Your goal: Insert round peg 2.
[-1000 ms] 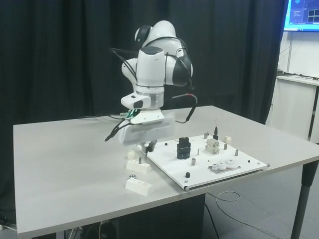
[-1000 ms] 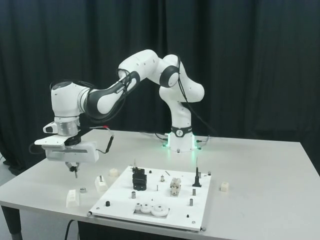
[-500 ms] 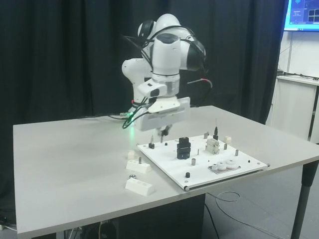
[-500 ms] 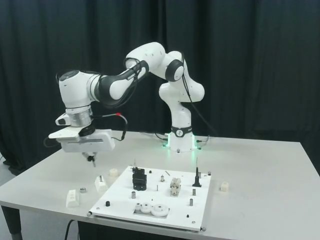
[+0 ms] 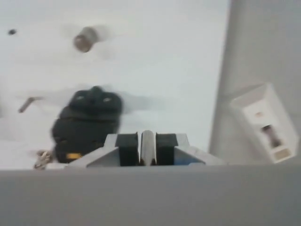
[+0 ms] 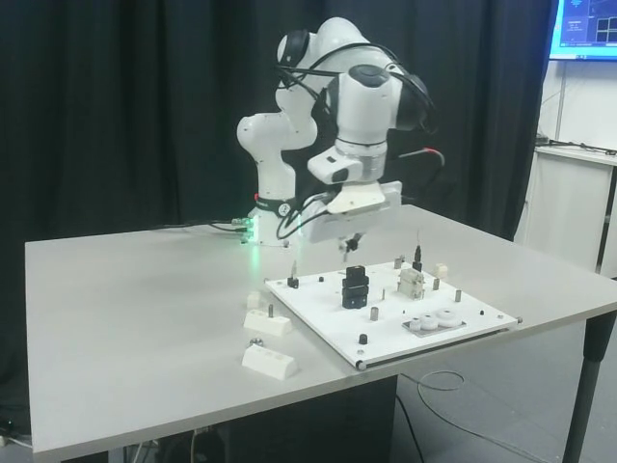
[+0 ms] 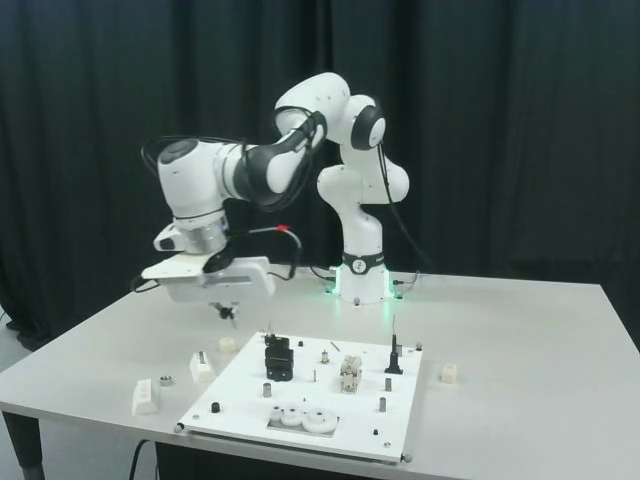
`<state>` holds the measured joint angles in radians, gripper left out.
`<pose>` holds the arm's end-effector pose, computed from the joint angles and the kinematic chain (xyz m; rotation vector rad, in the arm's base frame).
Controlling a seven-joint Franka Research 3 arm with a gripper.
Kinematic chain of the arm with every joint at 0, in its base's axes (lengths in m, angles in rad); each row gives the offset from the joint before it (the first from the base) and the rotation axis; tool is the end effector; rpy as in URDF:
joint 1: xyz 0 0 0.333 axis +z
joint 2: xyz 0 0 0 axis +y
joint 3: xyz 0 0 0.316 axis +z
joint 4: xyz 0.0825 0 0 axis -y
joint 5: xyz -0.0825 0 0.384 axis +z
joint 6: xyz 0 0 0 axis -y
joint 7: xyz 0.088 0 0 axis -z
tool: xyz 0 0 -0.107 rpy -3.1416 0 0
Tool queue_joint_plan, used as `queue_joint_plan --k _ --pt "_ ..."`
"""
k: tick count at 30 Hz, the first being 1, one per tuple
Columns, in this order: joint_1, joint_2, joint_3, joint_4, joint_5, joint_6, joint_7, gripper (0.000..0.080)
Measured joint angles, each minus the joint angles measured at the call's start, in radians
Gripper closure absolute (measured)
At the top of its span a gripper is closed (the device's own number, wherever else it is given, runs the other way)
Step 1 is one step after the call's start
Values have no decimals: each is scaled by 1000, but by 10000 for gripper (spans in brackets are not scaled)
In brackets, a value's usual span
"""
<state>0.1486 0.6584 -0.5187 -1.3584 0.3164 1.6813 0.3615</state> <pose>0.6743 -0.1518 0.3513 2.8898 -1.1443 -0.3908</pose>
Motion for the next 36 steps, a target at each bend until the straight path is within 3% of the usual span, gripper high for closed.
queue_joint_plan --k 18,36 --pt "163 -124 20 -200 -66 77 161 728" --pt "252 -337 88 -515 -155 234 254 728"
